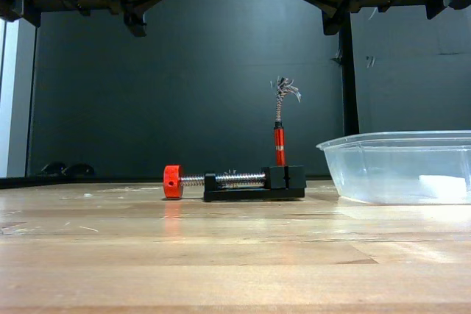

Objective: Remove the RCA connector from the receptacle and place in the container

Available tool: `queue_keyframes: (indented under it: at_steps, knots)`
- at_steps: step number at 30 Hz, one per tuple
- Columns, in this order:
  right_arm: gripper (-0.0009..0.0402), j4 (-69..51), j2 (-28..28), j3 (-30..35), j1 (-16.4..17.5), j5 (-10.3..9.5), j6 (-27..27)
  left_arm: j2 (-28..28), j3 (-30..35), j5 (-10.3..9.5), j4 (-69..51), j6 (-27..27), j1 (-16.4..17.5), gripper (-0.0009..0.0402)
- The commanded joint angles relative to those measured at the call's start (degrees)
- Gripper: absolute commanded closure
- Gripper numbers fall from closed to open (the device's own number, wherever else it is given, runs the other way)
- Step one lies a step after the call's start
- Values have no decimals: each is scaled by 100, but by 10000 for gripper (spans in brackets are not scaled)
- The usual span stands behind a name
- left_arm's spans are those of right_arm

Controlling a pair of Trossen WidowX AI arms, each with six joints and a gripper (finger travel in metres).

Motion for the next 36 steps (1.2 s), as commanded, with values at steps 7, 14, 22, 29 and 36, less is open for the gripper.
queue_keyframes:
  at_steps: [7, 14, 22, 29, 36]
  knots:
    - [393, -879, 2, 352, 85, 4, 293, 0, 0, 2, 0, 2, 2, 393]
    - [393, -3285, 310, 1364, 315, 101, 240, 0, 0, 2, 0, 2, 0, 393]
    - [393, -5633, 1104, 2588, 708, 527, 153, 0, 0, 2, 0, 0, 0, 393]
    - [393, -6631, 1888, 3418, 964, 673, 162, 0, 0, 2, 0, 0, 2, 393]
    - [386, -6968, 2608, 3858, 1161, 743, 243, 0, 0, 2, 0, 0, 0, 393]
